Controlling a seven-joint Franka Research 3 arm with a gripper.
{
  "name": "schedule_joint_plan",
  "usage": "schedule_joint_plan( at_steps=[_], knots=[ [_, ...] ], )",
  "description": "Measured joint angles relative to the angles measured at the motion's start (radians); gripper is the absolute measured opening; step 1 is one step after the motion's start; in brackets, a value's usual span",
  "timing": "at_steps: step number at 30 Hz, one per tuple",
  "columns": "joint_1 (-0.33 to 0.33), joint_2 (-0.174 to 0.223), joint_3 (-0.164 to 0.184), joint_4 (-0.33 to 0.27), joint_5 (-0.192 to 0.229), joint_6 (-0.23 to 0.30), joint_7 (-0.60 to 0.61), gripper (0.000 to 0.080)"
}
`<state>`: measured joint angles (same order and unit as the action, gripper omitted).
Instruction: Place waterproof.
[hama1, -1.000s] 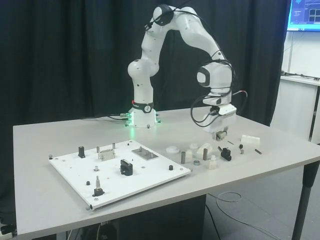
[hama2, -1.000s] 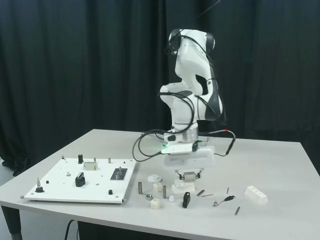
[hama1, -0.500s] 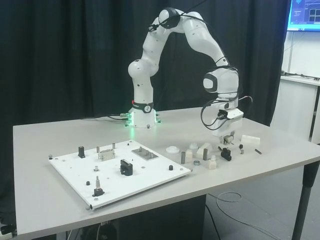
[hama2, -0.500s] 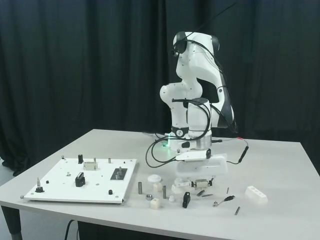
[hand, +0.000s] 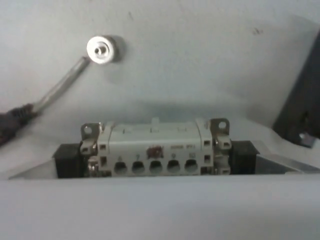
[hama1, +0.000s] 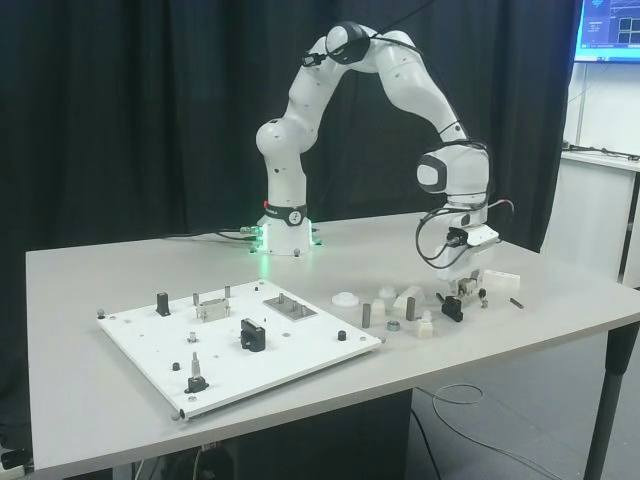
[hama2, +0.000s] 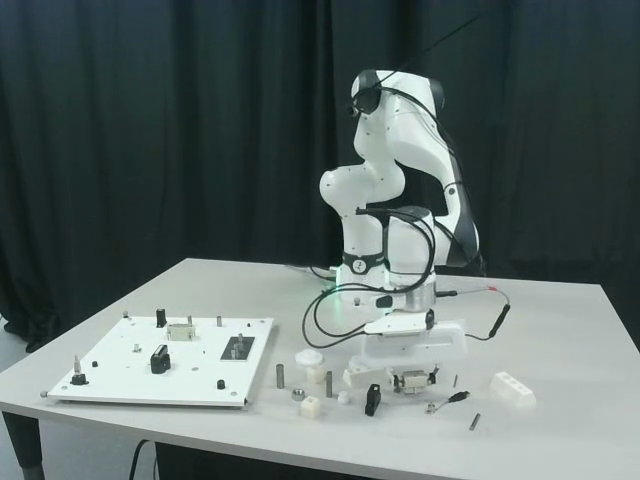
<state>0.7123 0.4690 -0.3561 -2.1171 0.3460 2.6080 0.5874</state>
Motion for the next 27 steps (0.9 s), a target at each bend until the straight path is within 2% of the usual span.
schedule_joint_plan(
  at_steps=[10,18,19,27],
  knots=[
    [-0.001,0.047,0.01,0.04,0.002,-0.005,0.006,0.0619],
    [-0.004,0.052,0.011,0.056,0.002,-0.016,0.011,0.0619],
    [-0.005,0.052,0.011,0.059,0.002,-0.02,0.011,0.0743],
    [-0.01,0.049,0.01,0.099,0.002,-0.083,0.011,0.0743]
  ],
)
